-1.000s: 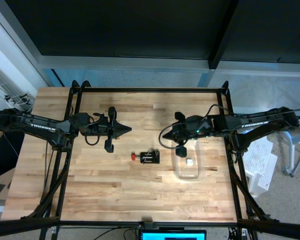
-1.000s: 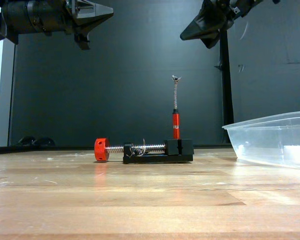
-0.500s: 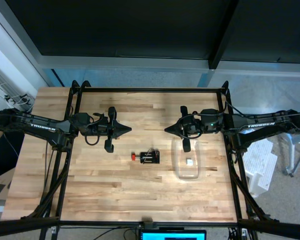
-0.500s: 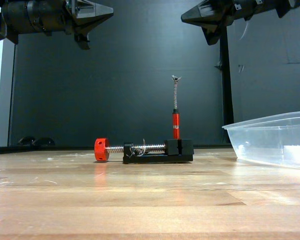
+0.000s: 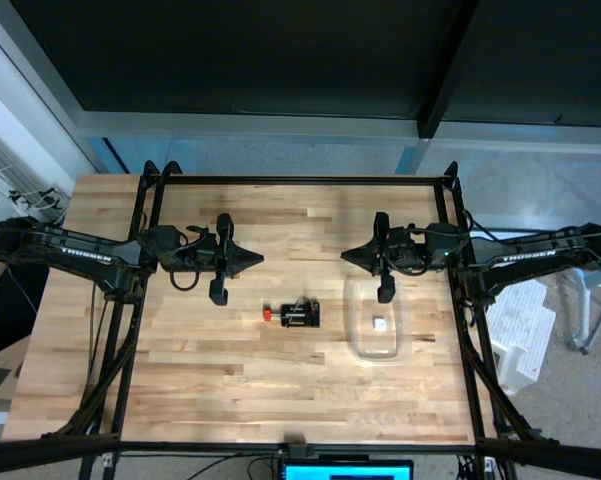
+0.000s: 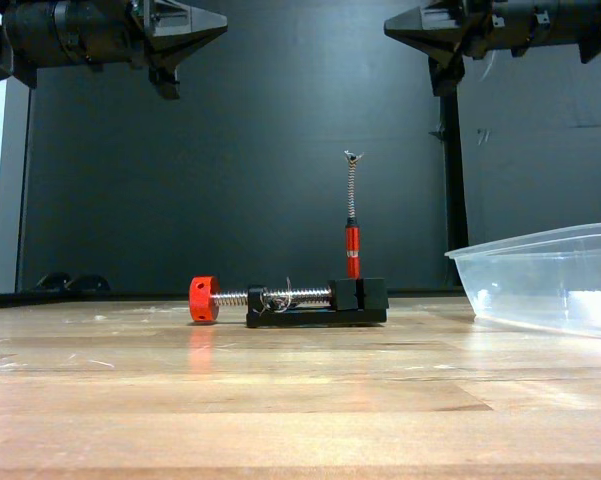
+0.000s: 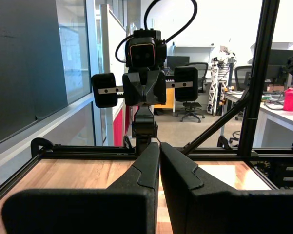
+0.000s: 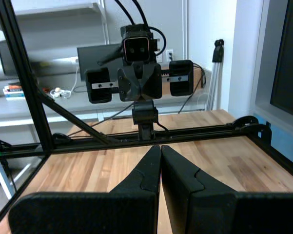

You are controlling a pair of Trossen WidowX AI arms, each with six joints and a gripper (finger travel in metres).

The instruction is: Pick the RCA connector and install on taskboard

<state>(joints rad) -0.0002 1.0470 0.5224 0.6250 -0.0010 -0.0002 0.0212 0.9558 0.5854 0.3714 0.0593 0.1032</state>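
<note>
The taskboard is a small black block with a red knob at its left end, lying mid-table; the low view shows the taskboard with silvery fittings and a thin red-and-spring post standing up from it. I cannot make out the RCA connector as a separate piece. My left gripper hovers high, left of and behind the block, shut and empty. My right gripper hangs level and high, right of and behind the block, shut with nothing between its fingers.
A clear plastic tray lies right of the taskboard under the right arm, with a small white cube inside. A black frame rail runs along the table's far edge. The tray's wall rises at the low view's right.
The right arm has lifted from a downward tilt over the tray to level and drawn back to the right. The left arm and the taskboard have not moved.
</note>
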